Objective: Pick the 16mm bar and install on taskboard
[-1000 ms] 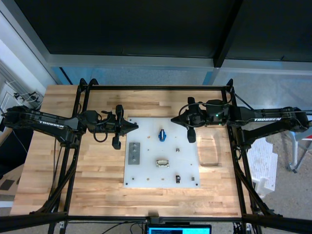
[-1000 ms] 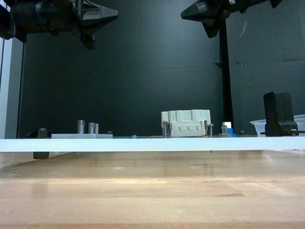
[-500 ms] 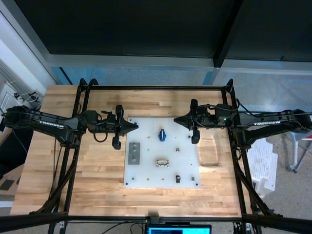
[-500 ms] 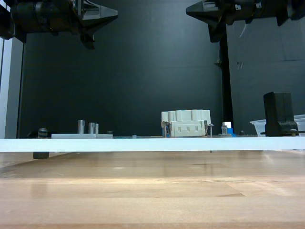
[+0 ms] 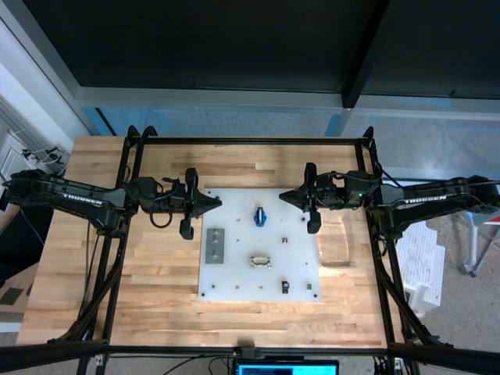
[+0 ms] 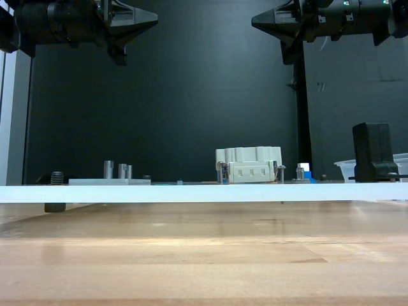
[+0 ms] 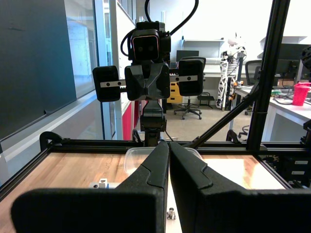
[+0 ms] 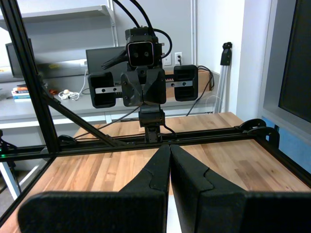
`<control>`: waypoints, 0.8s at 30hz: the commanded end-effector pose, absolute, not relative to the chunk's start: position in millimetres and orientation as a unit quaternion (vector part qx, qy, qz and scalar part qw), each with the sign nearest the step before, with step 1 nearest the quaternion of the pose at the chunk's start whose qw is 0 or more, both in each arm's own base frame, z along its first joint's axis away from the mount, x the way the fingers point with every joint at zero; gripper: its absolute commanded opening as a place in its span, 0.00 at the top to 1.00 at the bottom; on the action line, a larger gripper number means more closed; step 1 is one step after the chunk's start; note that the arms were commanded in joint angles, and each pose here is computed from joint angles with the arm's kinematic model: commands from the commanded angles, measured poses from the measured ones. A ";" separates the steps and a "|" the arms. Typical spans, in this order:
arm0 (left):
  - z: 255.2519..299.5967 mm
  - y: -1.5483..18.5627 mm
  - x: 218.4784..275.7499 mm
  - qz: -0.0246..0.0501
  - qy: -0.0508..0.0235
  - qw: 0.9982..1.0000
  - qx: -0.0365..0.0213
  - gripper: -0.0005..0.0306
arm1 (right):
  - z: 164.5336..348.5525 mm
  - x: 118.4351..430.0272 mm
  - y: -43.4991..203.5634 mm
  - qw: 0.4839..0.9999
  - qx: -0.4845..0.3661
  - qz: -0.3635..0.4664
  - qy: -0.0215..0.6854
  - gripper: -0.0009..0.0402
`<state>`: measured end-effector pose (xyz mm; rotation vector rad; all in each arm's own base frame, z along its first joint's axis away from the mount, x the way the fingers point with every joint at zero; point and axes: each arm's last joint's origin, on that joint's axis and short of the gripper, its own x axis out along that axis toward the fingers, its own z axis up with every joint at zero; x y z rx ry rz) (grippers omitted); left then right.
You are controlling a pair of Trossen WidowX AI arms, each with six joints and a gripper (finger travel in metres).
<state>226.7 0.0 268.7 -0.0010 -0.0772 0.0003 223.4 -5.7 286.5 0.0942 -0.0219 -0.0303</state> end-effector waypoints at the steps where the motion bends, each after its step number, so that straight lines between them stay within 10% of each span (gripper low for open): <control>1: 268.6 0.0 226.8 0.000 -0.038 0.999 0.000 0.98 | 286.4 223.6 -5.4 0.999 0.049 -0.013 -0.010 0.98; 24: 268.6 0.0 226.8 0.000 -0.038 0.999 0.000 0.98 | 286.4 223.6 -4.5 0.999 0.048 -0.009 -0.010 0.98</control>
